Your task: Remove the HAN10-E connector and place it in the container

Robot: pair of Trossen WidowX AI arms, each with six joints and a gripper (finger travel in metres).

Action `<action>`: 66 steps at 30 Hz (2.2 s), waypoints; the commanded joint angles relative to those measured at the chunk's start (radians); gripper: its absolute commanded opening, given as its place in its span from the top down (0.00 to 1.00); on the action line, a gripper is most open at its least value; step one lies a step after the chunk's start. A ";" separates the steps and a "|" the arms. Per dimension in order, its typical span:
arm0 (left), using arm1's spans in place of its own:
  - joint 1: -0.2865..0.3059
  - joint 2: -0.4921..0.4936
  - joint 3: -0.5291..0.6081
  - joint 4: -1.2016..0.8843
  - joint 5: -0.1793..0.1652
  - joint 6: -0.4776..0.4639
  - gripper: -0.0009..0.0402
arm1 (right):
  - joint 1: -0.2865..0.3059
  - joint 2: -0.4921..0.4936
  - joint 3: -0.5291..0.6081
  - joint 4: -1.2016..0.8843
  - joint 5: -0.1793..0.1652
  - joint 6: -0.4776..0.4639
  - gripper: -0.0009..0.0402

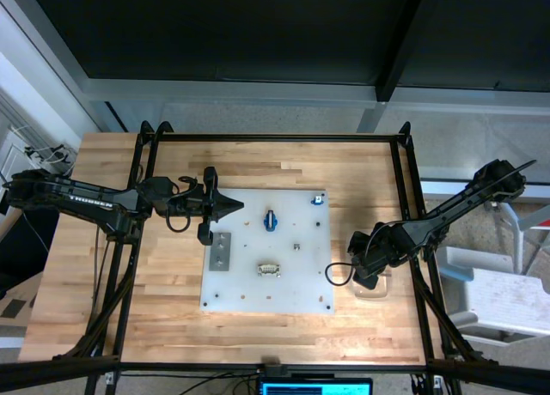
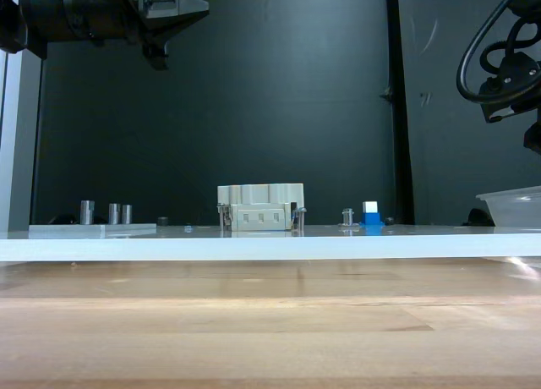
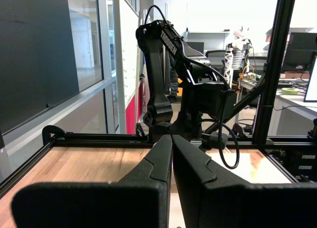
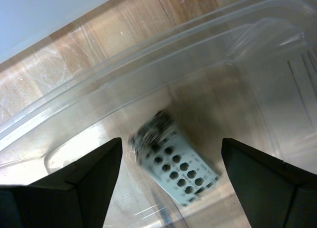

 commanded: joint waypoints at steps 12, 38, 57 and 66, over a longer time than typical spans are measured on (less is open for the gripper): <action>0.000 0.000 0.000 0.000 0.000 0.000 0.98 | 0.000 0.000 0.000 0.018 0.002 -0.003 0.31; 0.000 0.000 0.000 0.000 0.000 0.000 0.98 | 0.000 0.000 0.011 0.019 0.002 -0.002 0.31; 0.000 0.000 0.000 0.000 0.000 0.000 0.98 | 0.000 0.000 0.011 0.022 -0.018 -0.002 0.31; 0.000 0.000 0.000 0.000 0.000 0.000 0.98 | 0.000 0.000 0.011 0.025 -0.018 -0.002 0.31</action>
